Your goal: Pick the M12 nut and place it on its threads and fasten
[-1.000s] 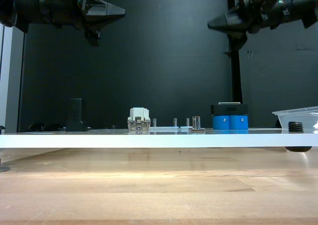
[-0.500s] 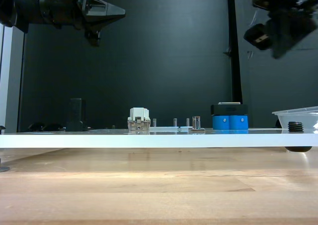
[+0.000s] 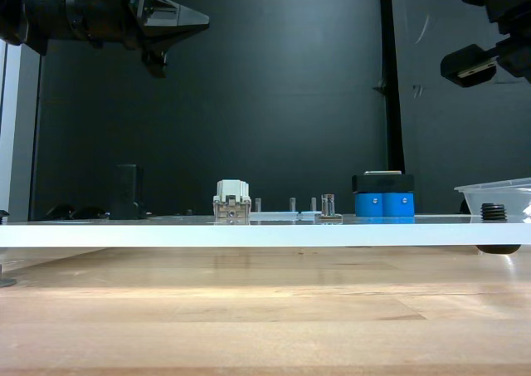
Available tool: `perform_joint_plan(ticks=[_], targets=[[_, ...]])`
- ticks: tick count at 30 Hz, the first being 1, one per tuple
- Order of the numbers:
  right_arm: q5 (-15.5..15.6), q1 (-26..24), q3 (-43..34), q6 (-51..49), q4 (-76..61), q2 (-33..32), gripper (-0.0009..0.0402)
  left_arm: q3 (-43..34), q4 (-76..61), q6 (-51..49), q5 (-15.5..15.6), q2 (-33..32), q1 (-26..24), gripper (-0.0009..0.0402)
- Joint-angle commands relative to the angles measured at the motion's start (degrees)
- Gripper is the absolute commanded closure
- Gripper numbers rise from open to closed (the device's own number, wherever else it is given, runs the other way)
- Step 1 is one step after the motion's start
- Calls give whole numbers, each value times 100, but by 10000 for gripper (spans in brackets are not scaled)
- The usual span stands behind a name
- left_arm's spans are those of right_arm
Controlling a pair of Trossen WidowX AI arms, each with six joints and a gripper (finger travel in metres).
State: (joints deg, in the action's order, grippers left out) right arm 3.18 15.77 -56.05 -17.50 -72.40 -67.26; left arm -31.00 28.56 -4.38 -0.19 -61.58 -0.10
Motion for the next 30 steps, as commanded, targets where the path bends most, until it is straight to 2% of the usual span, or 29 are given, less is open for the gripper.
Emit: perform_joint_plan(ticks=[1, 7, 16, 30], targets=[[-35, 85, 20, -17, 9, -2, 384, 0, 2, 2, -2, -2, 2, 393], [-61, 376, 256, -520, 267, -2, 335, 0, 2, 2, 0, -2, 0, 393], [-59, 444, 898, -597, 1008, -4, 266, 0, 0, 2, -2, -2, 0, 393], [-70, 540, 1460, -553, 1753, -566, 213, 0, 2, 2, 0, -2, 2, 393]])
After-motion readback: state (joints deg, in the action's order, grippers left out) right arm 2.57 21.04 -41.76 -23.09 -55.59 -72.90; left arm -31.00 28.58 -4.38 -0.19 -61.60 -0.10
